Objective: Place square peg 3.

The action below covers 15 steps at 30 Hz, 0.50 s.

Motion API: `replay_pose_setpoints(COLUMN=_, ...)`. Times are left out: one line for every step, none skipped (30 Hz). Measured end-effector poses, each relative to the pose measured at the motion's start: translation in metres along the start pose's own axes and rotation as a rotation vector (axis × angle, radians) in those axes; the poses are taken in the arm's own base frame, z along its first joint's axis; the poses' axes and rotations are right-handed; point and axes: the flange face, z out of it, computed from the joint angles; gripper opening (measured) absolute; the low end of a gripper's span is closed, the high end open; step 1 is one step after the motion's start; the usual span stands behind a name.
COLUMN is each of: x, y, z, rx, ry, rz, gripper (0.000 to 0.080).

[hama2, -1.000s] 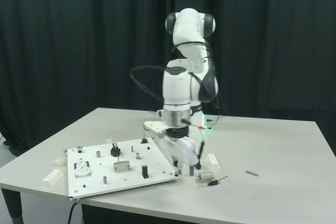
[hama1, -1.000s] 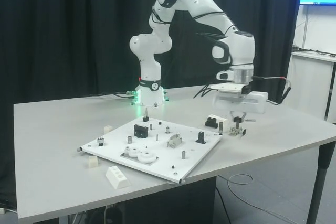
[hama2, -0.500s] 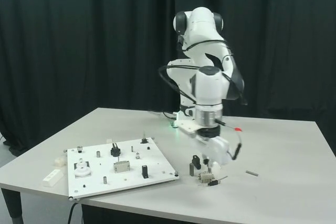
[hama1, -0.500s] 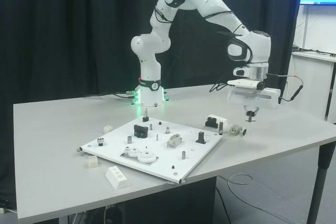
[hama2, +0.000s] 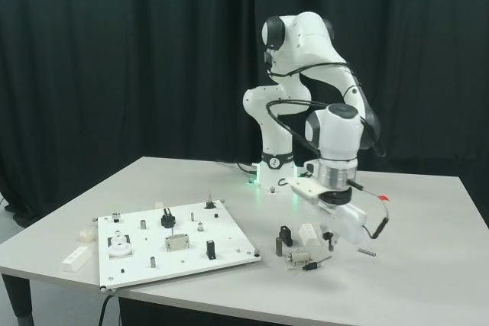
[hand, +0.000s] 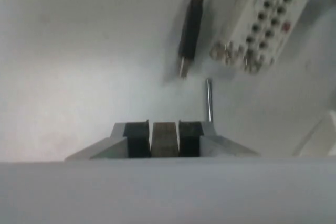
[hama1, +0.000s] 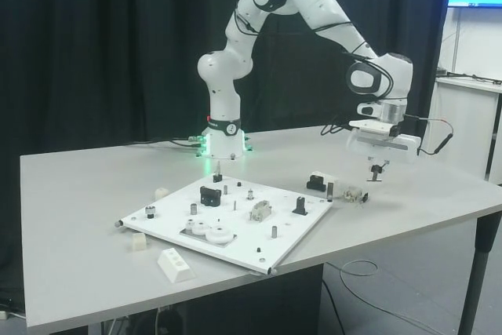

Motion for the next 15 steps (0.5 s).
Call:
replay_pose_setpoints(x=-0.004, y=0.003, z=0.001, rx=-0.002, ry=0.004, rz=-0.003, gripper=0.0116)
replay_pose_setpoints(x=-0.007, y=0.005, z=0.003, rx=-0.004, ry=0.007, rz=-0.005, gripper=0.0116)
replay_pose_setpoints(x=-0.010, y=0.008, z=0.004, rx=-0.005, ry=0.010, rz=-0.006, gripper=0.0116)
replay_pose_setpoints(x=-0.013, y=0.010, z=0.005, rx=-0.006, ry=0.013, rz=-0.008, gripper=0.0116)
replay_pose_setpoints(x=-0.016, y=0.013, z=0.006, rx=-0.007, ry=0.017, rz=-0.010, gripper=0.0116)
replay_pose_setpoints(x=-0.019, y=0.015, z=0.007, rx=-0.007, ry=0.020, rz=-0.012, gripper=0.0116)
replay_pose_setpoints(x=-0.022, y=0.017, z=0.008, rx=-0.007, ry=0.024, rz=-0.014, gripper=0.0116)
replay_pose_setpoints(x=-0.025, y=0.019, z=0.009, rx=-0.007, ry=0.026, rz=-0.015, gripper=0.0116)
replay_pose_setpoints(x=-0.027, y=0.021, z=0.009, rx=-0.006, ry=0.027, rz=-0.016, gripper=0.0116)
replay_pose_setpoints(x=-0.029, y=0.022, z=0.010, rx=-0.005, ry=0.030, rz=-0.018, gripper=0.0116)
replay_pose_setpoints(x=-0.031, y=0.023, z=0.010, rx=-0.003, ry=0.033, rz=-0.020, gripper=0.0116)
replay_pose_setpoints(x=-0.033, y=0.024, z=0.011, rx=-0.001, ry=0.036, rz=-0.023, gripper=0.0116)
replay_pose_setpoints(x=-0.034, y=0.025, z=0.011, rx=0.001, ry=0.039, rz=-0.023, gripper=0.0116)
replay_pose_setpoints(x=-0.035, y=0.026, z=0.011, rx=0.002, ry=0.041, rz=-0.021, gripper=0.0116)
replay_pose_setpoints(x=-0.036, y=0.027, z=0.011, rx=0.003, ry=0.043, rz=-0.017, gripper=0.0116)
